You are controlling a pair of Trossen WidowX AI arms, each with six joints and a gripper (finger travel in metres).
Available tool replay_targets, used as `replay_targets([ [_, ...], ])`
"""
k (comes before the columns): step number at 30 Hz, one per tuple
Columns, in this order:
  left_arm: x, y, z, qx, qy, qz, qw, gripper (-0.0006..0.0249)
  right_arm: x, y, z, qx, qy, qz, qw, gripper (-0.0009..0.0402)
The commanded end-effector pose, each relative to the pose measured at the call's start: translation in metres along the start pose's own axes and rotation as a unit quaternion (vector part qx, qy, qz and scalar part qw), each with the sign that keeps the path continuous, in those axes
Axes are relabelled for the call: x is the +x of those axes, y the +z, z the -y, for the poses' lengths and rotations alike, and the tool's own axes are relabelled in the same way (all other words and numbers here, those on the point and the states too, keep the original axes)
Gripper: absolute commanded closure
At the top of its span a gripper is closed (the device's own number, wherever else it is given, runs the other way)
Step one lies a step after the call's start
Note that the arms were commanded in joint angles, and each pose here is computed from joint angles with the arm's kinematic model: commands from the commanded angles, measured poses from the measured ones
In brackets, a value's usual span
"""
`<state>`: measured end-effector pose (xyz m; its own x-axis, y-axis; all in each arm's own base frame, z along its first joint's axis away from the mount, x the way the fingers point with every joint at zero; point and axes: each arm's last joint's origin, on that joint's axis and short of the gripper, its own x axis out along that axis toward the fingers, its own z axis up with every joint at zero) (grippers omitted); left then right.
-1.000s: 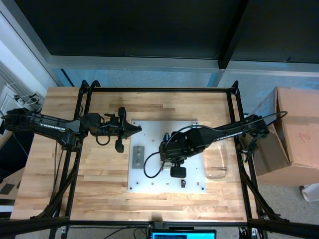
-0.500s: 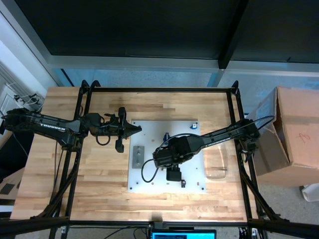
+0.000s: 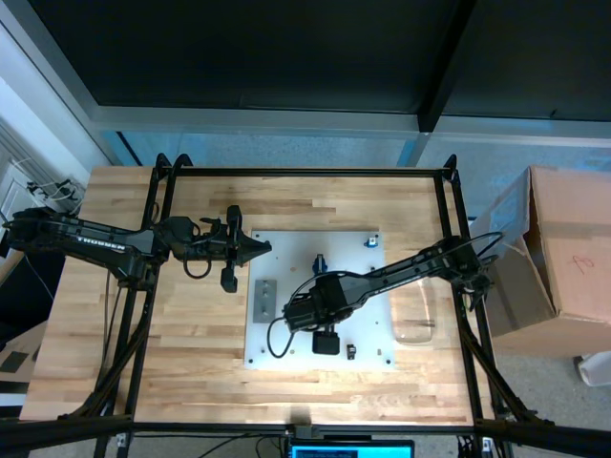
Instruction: Remove the HAN10E connector from the taskboard and place in the container
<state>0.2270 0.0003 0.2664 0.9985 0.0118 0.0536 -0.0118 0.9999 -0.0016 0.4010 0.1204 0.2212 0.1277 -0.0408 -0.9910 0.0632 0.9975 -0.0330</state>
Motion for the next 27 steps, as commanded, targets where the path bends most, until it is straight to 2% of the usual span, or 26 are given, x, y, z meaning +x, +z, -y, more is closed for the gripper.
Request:
replay_targets([
  [1,0.0000,0.0000,-0.0001,0.000,0.000,0.000,1.000,0.0243,0.0053,0.0008,-0.0027,-0.003,0.009,-0.005,1.000,0.0064],
  [6,0.0000,0.0000,-0.0001,0.000,0.000,0.000,1.000,0.0243,0.0081,0.0016,-0.0039,-0.004,0.011,-0.006,1.000,0.0098],
  [20,0.0000,0.0000,-0.0001,0.000,0.000,0.000,1.000,0.0243,0.0073,0.0016,-0.0040,-0.013,0.012,-0.004,1.000,0.0288],
  [27,0.0000,0.0000,-0.0001,0.000,0.000,0.000,1.000,0.0243,0.0073,0.0017,-0.0039,-0.015,0.012,-0.004,1.000,0.0358],
])
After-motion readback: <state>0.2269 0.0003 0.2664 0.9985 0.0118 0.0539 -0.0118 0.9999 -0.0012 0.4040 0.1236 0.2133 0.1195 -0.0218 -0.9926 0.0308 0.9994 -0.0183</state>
